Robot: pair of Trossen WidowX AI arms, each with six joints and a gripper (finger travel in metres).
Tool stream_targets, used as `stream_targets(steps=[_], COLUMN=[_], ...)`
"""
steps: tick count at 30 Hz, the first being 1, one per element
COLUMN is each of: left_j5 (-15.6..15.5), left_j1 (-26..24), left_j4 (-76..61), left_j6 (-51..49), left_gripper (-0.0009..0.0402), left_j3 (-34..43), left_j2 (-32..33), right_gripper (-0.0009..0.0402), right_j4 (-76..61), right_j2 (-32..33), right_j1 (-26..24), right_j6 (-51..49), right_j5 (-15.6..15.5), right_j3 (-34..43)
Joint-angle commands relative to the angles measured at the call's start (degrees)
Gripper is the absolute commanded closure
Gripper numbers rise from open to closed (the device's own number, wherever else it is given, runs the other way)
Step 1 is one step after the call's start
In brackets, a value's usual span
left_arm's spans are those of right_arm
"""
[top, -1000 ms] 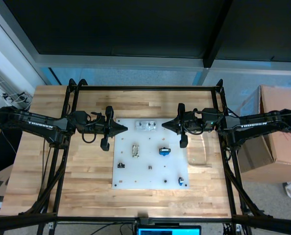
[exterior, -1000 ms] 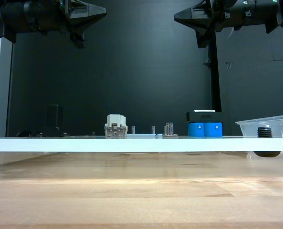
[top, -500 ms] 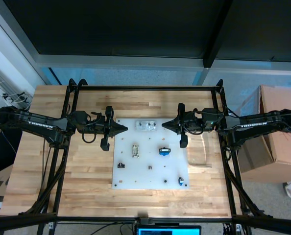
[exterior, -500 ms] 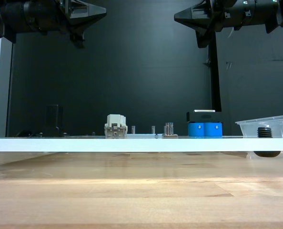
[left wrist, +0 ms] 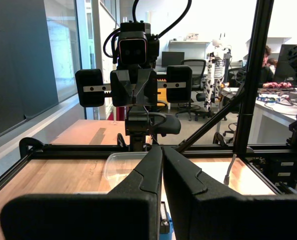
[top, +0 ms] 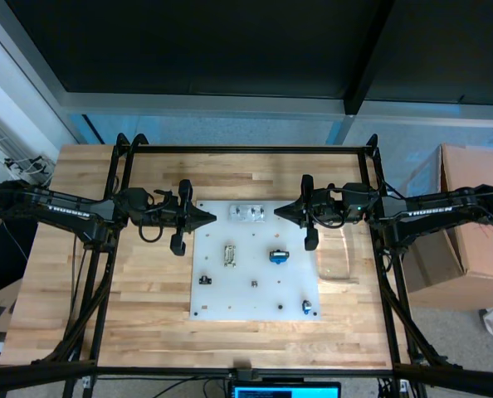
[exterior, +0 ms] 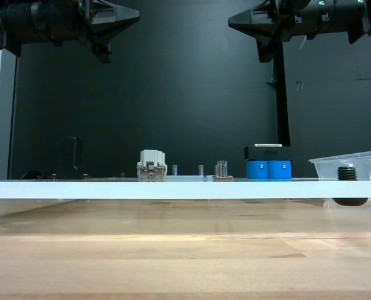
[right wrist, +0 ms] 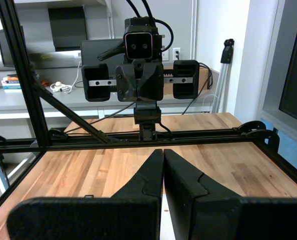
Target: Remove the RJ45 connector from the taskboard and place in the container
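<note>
Black left claw [top: 212, 218], right claw [top: 278, 211] clenched, high above white board [top: 230, 292]; RJ45 connector [top: 279, 256] seated.

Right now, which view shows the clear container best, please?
High view: clear container shows almost whole beside the taskboard. Low view gives one wall, left wrist view a corner, right wrist view nothing. Left gripper and right gripper hover shut above.
</note>
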Motion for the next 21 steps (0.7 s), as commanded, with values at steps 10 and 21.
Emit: stream_targets(steps=[10,21], left_j5=[0.0,0.0], left_j1=[0.0,0.0], left_j4=[0.0,0.0], left_j6=[0.0,0.0], left_gripper=[0.0393,0.0393], left_j3=[0.0,0.0], left_j2=[0.0,0.0], right_gripper=[0.0394,0.0394], right_j4=[-25.3,-51.4], right_j2=[-0.1,0.0], right_j1=[1.4,10.1], right_j6=[-2.1,3.8], right_j5=[0.2,4.6], right_j3=[6.1,14.1])
